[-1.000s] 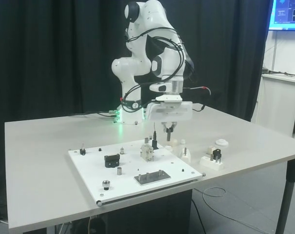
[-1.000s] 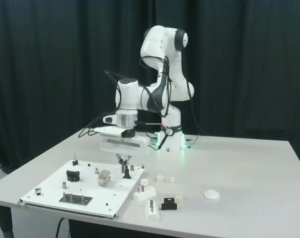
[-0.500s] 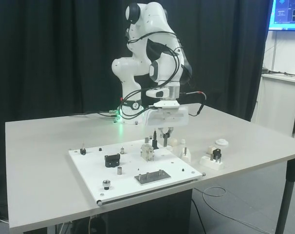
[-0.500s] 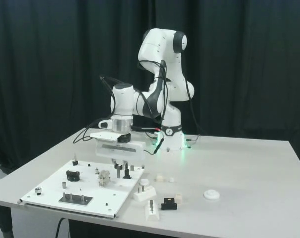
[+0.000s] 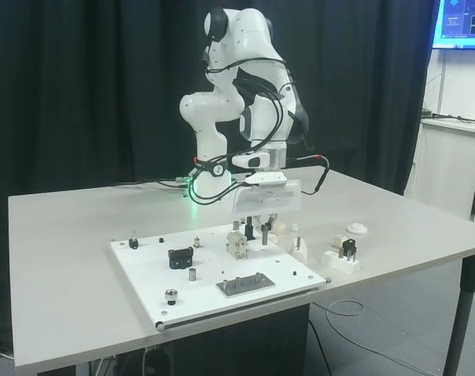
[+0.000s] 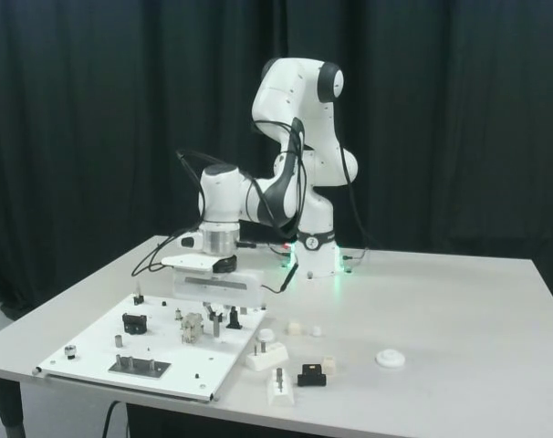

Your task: Insert square peg 3.

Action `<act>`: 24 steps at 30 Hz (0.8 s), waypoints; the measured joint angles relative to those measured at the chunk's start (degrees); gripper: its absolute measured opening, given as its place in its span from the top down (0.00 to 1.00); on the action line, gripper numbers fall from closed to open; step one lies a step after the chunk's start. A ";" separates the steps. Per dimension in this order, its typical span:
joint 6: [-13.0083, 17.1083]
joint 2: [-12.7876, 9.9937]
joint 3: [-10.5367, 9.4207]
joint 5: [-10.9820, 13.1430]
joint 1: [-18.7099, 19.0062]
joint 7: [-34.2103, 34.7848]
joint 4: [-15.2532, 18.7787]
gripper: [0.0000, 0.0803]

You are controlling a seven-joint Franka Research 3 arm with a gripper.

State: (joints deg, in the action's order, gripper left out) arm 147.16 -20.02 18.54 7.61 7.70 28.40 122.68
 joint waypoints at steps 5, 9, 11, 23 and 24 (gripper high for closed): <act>0.00 -0.30 0.00 0.48 -0.07 -0.41 -0.03 0.86; -0.02 -0.52 0.00 0.70 -0.26 -0.83 -0.03 0.86; -0.06 -0.61 0.00 0.73 -0.38 -0.99 -0.03 0.86; -0.68 -0.78 -0.04 0.91 -0.50 -1.70 0.00 0.86; -0.77 -0.78 -0.05 0.91 -0.50 -1.80 0.00 0.86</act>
